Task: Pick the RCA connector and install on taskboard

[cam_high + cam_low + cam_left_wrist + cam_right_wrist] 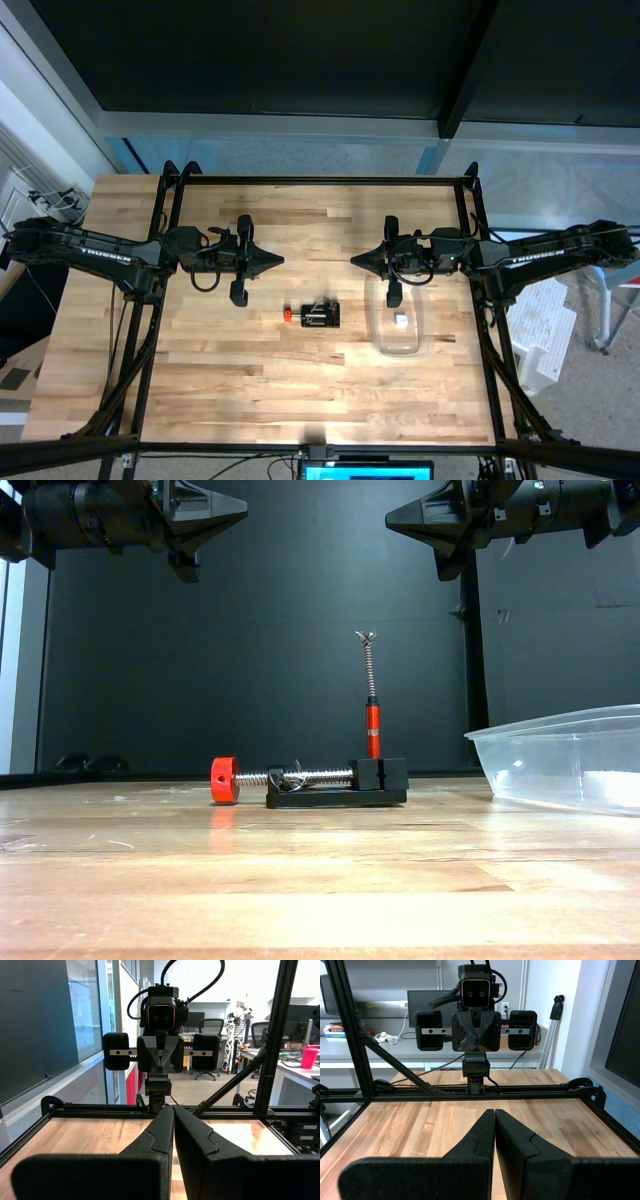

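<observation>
The red connector (373, 730) stands upright on the black vise (336, 783), and its braided cable (369, 666) rises straight up from it with nothing holding it. From above, the vise (323, 317) with its red knob (288, 315) sits mid-table. My left gripper (280, 261) hangs shut, high and to the left of the vise. My right gripper (354, 260) hangs shut too, high and to the vise's right, holding nothing. Both wrist views show closed fingertips, left (173, 1110) and right (495, 1112), facing each other over the table.
A clear tray (382, 340) lies right of the vise with a bare white block (400, 320) in it; it also shows at table height (560, 742). Black frame rails run along the table's edges.
</observation>
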